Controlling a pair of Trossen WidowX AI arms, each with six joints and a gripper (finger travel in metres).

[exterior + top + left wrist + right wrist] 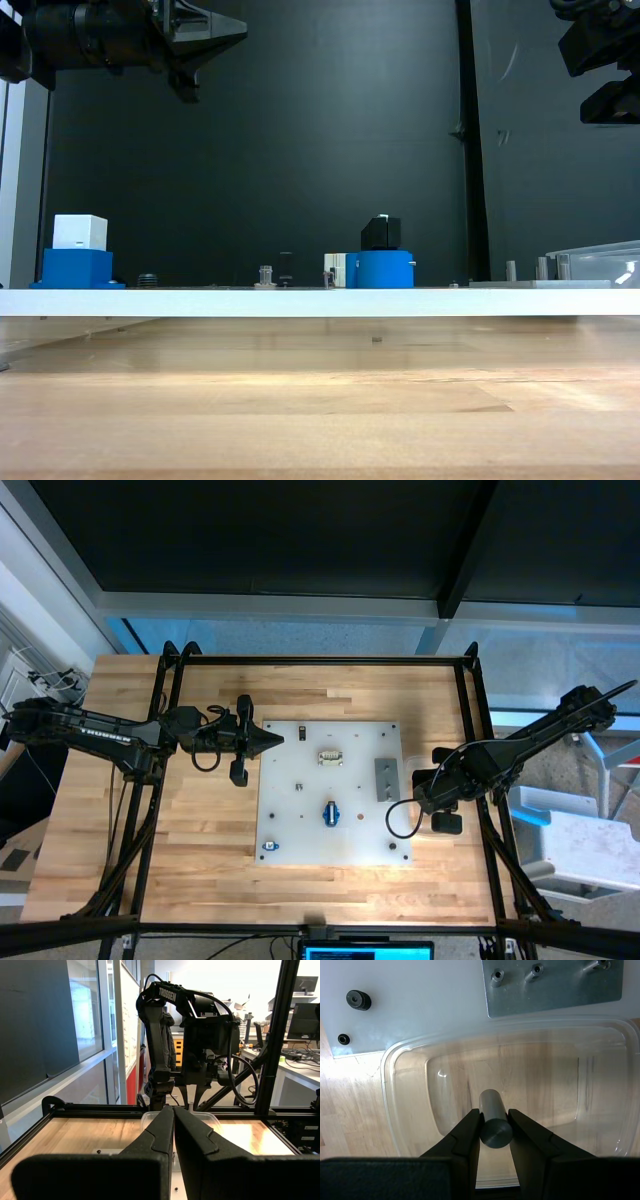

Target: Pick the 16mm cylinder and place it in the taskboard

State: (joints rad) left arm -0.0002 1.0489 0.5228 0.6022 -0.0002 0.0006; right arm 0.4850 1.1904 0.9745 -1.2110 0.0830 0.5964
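My right gripper (493,1113) is clamped on the short grey metal 16mm cylinder (495,1127). It holds the cylinder above the clear plastic tray (395,1075), just beside the large flat white square taskboard (420,1005) and its grey metal block (560,987). My left gripper (173,1110) hangs above the board's left edge, its fingers pressed together on nothing.

- We see two matte black arms built of boxy links; the left arm (90,728) and the right arm (167,995) both carry white "TROSSEN" lettering.
- A black cable (398,822) loops at the right wrist.
- The left tool (272,738), over the table's (200,880) left half, has black wedge-shaped fingers tapering to a point.
- The right tool (494,1119), over the table's right side, shows black angular fingers (465,1135).
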